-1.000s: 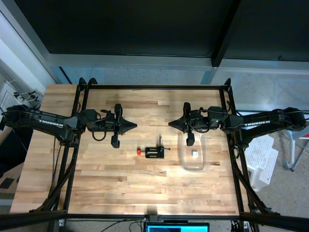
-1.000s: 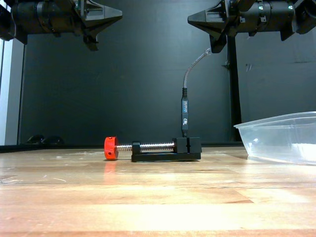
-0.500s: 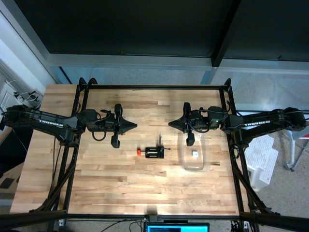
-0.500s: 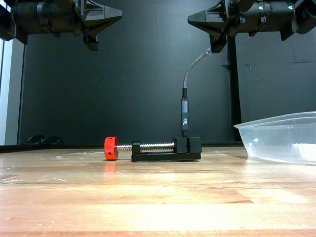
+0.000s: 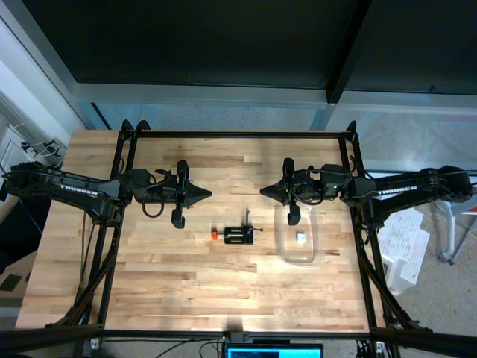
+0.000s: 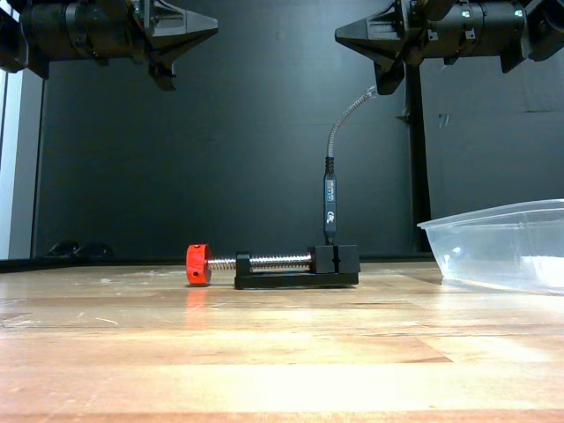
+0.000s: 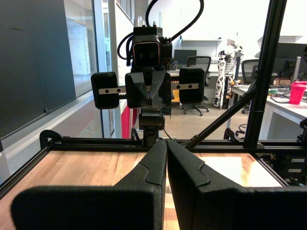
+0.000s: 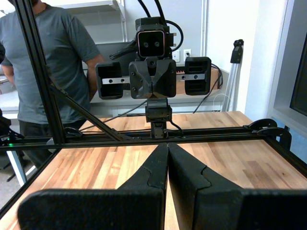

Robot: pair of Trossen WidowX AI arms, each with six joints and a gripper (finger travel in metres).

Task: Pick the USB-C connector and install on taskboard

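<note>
Both arms parked high, well apart from w/piece: left gripper (image 7: 166, 143) & right gripper (image 8: 168, 145) clenched, empty, as USB-C connector (image 6: 329, 204) stands upright, seated in taskboard (image 6: 295, 268) opposite red-orange knob (image 6: 198, 264), so install appears complete.

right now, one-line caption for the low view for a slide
USB-C connector upright in the taskboard; left gripper and right gripper shut, facing each other high overhead; clear tray at right.

TROSSEN in white stands on the left arm (image 5: 74, 189) at nine o'clock of the table (image 5: 186, 283), behind the left gripper (image 5: 206, 194), and on the right arm (image 5: 387, 191) at three o'clock, behind the right gripper (image 5: 263, 192). The pale mark on the USB-C connector (image 6: 330, 204) is unreadable.
</note>
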